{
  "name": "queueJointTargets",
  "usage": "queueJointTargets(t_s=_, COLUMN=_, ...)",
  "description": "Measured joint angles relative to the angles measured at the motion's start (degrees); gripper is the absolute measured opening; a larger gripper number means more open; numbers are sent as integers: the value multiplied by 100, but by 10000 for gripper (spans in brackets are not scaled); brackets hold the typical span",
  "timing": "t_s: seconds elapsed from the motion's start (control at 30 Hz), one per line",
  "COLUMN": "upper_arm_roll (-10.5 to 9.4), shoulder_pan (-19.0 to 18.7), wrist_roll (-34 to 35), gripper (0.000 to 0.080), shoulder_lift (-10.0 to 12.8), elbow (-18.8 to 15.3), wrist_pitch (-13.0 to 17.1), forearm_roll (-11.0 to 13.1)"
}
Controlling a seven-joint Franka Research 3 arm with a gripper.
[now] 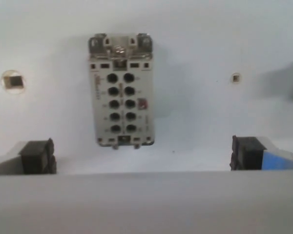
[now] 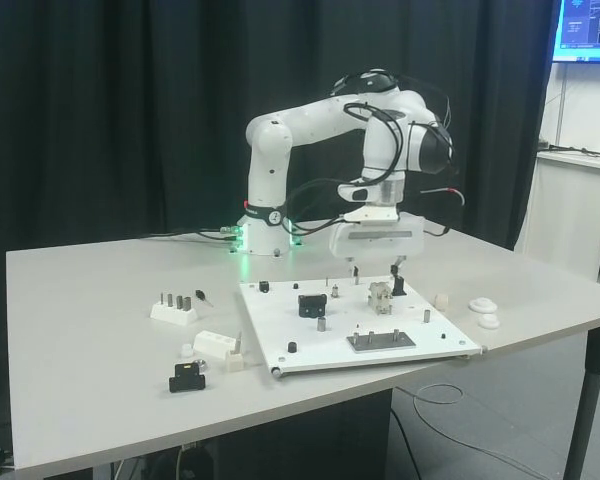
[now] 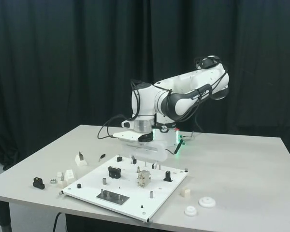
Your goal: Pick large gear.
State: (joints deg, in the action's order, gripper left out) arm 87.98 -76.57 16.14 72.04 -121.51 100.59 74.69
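The large gear (image 2: 483,303) (image 3: 207,202) is white and lies flat on the grey table, to the right of the white board (image 2: 280,340) (image 3: 87,188). A smaller white gear (image 2: 490,321) (image 3: 190,210) lies beside it, nearer the table's front edge. My gripper (image 1: 141,154) (image 2: 377,272) (image 3: 144,164) hangs open above the board, well away from both gears. Directly under it stands a grey multi-pin connector block (image 1: 120,90) (image 2: 381,297) (image 3: 144,178). Nothing is between the fingers. Neither gear shows in the wrist view.
The board carries small black parts (image 2: 311,304), upright pins and a grey plate (image 2: 380,341) (image 3: 113,196). A small white cube (image 2: 441,299) (image 3: 185,192) sits between board and gears. White holders (image 2: 174,311) and a black piece (image 2: 186,377) (image 3: 38,182) lie left of the board.
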Motion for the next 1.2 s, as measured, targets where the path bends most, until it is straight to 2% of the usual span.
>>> queueJointTargets(t_s=1.2, upper_arm_roll=120, shoulder_pan=-145, wrist_roll=115, gripper=800, shoulder_lift=0, elbow=3, wrist_pitch=69, forearm_roll=-125)
